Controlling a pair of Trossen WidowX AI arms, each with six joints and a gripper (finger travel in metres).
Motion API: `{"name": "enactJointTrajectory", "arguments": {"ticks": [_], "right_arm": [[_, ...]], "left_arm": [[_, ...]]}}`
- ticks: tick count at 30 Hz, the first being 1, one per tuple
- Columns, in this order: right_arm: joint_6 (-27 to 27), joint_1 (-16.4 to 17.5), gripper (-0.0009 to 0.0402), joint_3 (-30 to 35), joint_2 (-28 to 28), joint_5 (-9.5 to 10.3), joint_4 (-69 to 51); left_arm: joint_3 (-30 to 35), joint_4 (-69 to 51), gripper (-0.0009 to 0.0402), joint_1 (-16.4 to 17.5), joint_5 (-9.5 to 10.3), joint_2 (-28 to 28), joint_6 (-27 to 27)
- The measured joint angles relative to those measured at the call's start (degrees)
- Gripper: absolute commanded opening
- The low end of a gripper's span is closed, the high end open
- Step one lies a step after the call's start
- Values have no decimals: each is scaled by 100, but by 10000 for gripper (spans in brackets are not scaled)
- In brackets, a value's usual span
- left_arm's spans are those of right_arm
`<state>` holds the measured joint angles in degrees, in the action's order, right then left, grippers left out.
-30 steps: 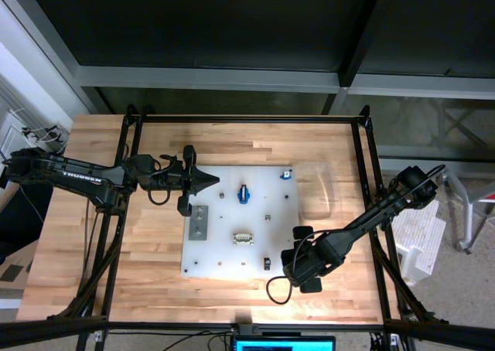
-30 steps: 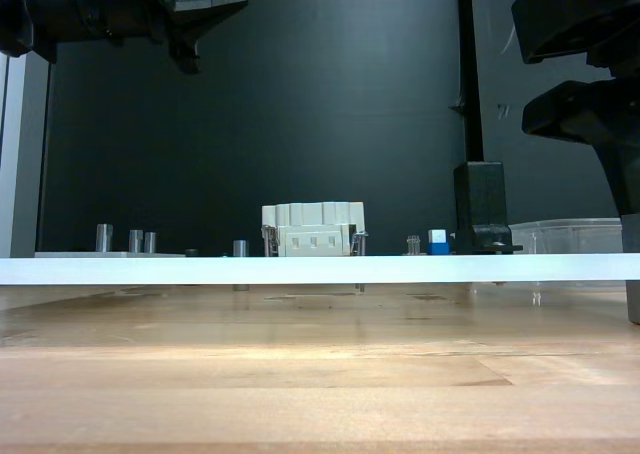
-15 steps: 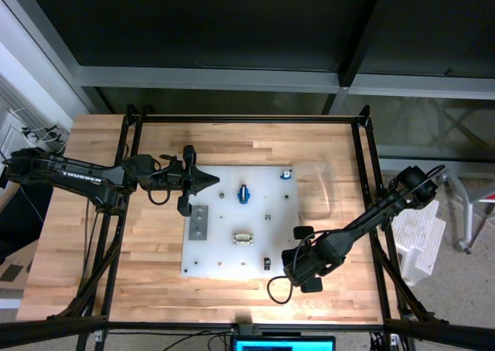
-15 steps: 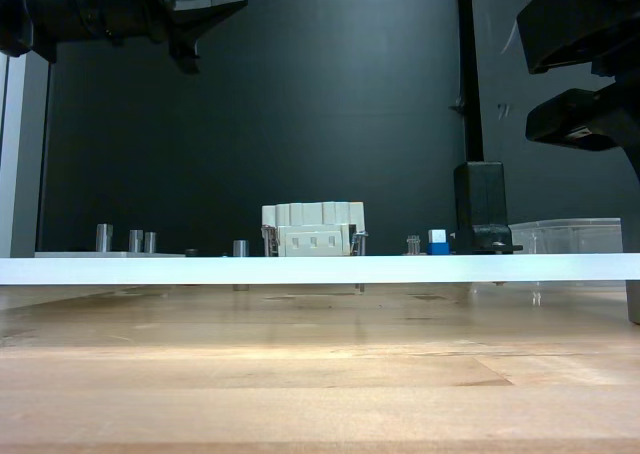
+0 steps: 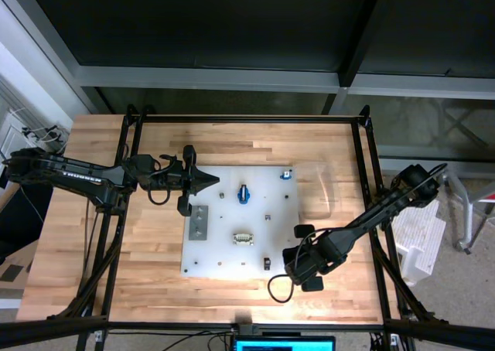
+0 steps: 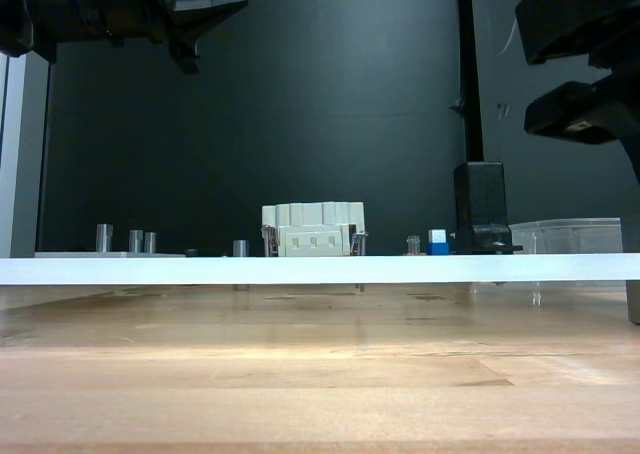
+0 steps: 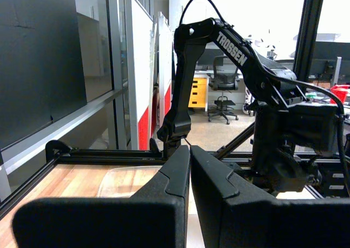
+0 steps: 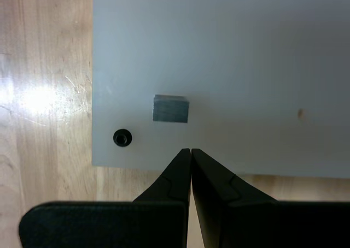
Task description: Remove the 16mm bar from the taskboard and place in the container
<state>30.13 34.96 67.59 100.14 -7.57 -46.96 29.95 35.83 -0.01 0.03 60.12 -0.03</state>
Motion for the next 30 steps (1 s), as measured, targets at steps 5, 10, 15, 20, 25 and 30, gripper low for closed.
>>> {"name": "enactJointTrajectory", "arguments": {"ticks": [5, 10, 15, 20, 25, 30], "right_arm": [[-2, 0, 0, 0, -219, 2, -120], [-2, -9, 0, 0, -511, 7, -264], [0, -9, 0, 0, -807, 9, -321], [2, -9, 0, 13, -997, 9, -358], [4, -9, 0, 15, -1019, 9, -358], [4, -9, 0, 22, -1019, 11, -358]], "left_arm": [[-2, 0, 0, 0, 0, 0, 0], [-2, 0, 0, 0, -2, 0, 0], [-2, 0, 0, 0, 0, 0, 0], [0, 0, 0, 0, 0, 0, 0], [0, 0, 0, 0, 0, 0, 0], [0, 0, 0, 0, -2, 0, 0]]}}
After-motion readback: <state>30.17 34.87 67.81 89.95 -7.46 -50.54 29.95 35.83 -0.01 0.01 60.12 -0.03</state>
